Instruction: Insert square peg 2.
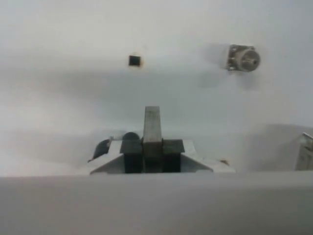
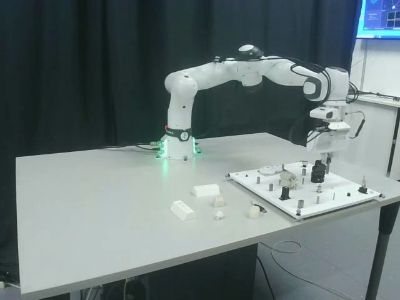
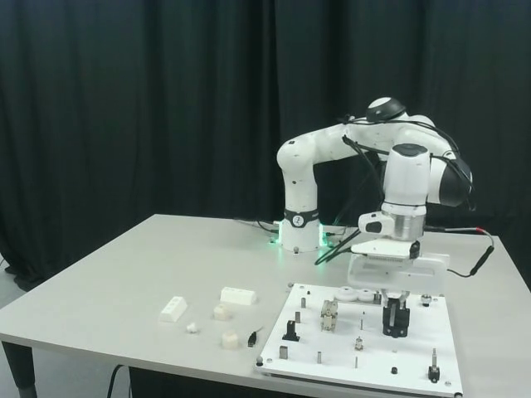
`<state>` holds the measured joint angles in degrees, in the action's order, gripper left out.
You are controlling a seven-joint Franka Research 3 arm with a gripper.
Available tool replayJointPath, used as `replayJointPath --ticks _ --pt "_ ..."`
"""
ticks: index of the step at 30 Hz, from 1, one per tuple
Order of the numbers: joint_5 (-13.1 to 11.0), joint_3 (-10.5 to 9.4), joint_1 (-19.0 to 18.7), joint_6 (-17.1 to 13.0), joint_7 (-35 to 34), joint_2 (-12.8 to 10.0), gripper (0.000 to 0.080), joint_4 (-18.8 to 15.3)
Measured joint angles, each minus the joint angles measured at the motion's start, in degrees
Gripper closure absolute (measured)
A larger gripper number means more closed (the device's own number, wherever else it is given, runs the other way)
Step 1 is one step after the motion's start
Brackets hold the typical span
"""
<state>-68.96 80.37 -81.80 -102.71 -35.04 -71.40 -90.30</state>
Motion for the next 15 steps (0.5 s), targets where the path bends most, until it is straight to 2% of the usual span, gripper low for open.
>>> replayJointPath --ticks 7,15 --pt "0.95 -1.39 2.28 1.79 -0.94 -0.01 0.0731 3.36" --pt "2.43 -3.06 3.31 2.02 -1.27 -0.01 0.0731 5.41"
